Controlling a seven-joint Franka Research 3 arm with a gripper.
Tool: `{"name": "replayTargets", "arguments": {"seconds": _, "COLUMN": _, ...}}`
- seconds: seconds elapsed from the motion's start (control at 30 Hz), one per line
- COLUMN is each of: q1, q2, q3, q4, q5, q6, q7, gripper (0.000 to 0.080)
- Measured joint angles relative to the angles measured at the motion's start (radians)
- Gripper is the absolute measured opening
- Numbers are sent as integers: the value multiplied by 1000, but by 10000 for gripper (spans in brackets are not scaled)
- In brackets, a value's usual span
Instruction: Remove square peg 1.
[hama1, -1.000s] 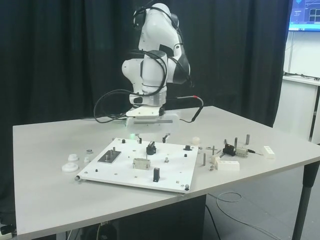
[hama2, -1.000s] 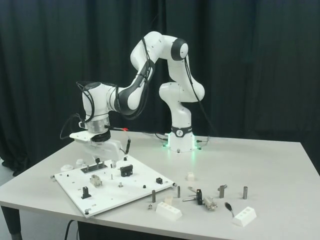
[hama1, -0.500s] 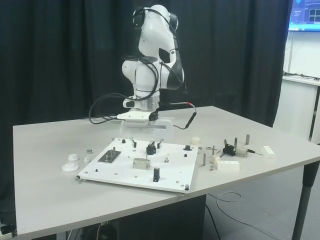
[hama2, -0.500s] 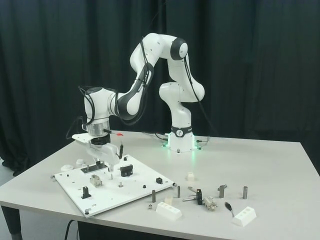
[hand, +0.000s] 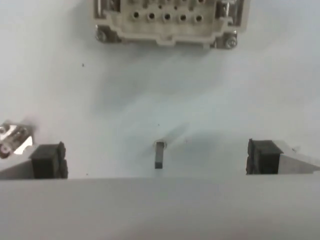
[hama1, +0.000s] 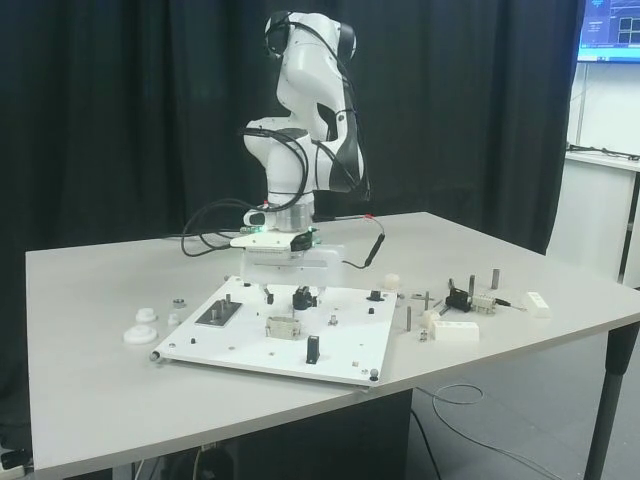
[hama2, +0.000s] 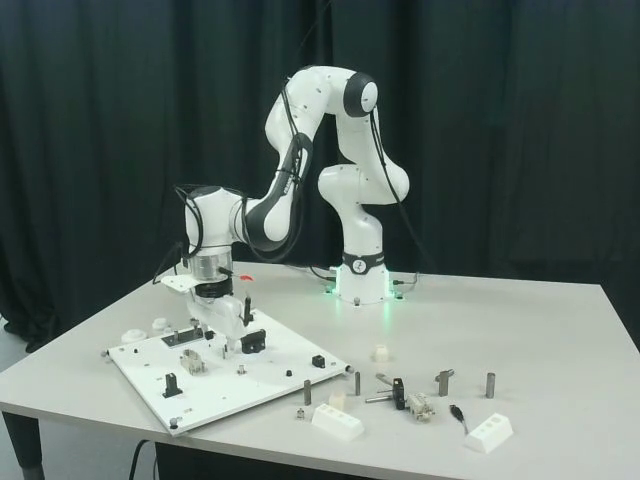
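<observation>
The gripper (hand: 156, 159) hangs wide open and empty above the white board (hama1: 350, 340), its black pads (hand: 48, 160) well apart. Square peg 1 (hand: 159, 154) stands upright in the board midway between them — long axis vertical, directly beneath. The grey multi-pin connector (hand: 166, 20) lies beyond it at twelve o'clock, well clear — by my judgement a straight descent suffices.

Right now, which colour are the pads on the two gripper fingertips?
Black. The fingertips show best in the wrist view, standing either side of the grey square peg.
</observation>
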Motion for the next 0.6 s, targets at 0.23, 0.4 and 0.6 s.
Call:
{"name": "replayTargets", "arguments": {"seconds": 0.23, "q1": 15, "q2": -20, "q3": 0, "q4": -60, "q5": 0, "q6": 82, "q7": 25, "gripper": 800}}
{"name": "replayTargets", "arguments": {"seconds": 0.4, "q1": 22, "q2": -26, "q3": 0, "q4": -86, "q5": 0, "q6": 118, "q7": 37, "gripper": 800}}
{"name": "replayTargets", "arguments": {"seconds": 0.6, "q1": 23, "q2": -27, "q3": -3, "q4": -96, "q5": 0, "q6": 133, "q7": 41, "gripper": 800}}
